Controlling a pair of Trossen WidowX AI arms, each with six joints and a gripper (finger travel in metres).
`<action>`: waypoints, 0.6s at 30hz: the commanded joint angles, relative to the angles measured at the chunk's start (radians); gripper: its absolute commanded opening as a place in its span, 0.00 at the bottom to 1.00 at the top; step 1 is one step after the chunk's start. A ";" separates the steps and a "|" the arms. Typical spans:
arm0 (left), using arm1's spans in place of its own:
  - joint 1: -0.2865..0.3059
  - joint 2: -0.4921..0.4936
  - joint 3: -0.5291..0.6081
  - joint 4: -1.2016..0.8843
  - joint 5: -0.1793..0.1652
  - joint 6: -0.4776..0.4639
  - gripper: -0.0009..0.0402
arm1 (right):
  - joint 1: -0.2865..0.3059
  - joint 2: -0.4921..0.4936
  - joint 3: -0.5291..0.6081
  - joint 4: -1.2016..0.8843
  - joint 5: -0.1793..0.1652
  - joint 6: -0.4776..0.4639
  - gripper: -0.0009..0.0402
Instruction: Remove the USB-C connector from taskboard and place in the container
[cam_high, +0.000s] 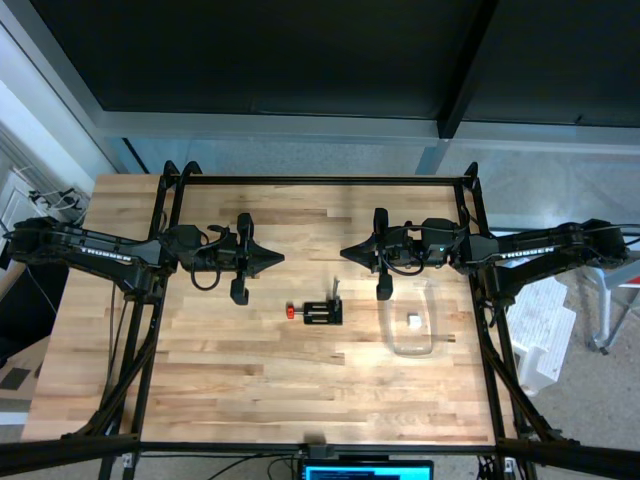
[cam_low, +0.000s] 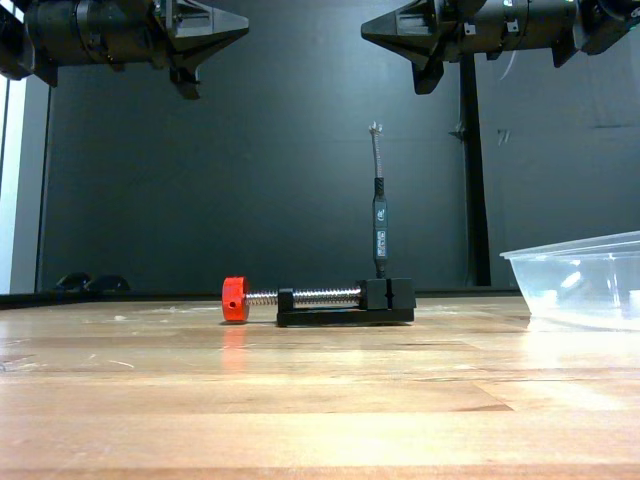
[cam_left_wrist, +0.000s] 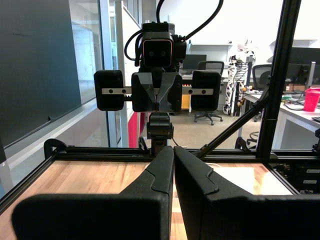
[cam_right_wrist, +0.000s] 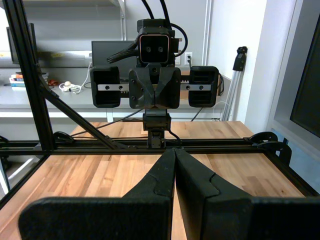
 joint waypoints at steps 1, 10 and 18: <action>0.000 0.000 0.000 0.000 0.001 0.000 0.02 | 0.000 0.000 0.000 0.000 0.000 0.000 0.02; 0.000 0.000 0.000 0.000 0.000 0.000 0.02 | 0.000 0.000 0.000 0.001 0.001 0.007 0.02; 0.000 0.000 0.000 0.000 0.001 0.000 0.02 | 0.000 0.000 0.000 0.001 0.000 0.007 0.02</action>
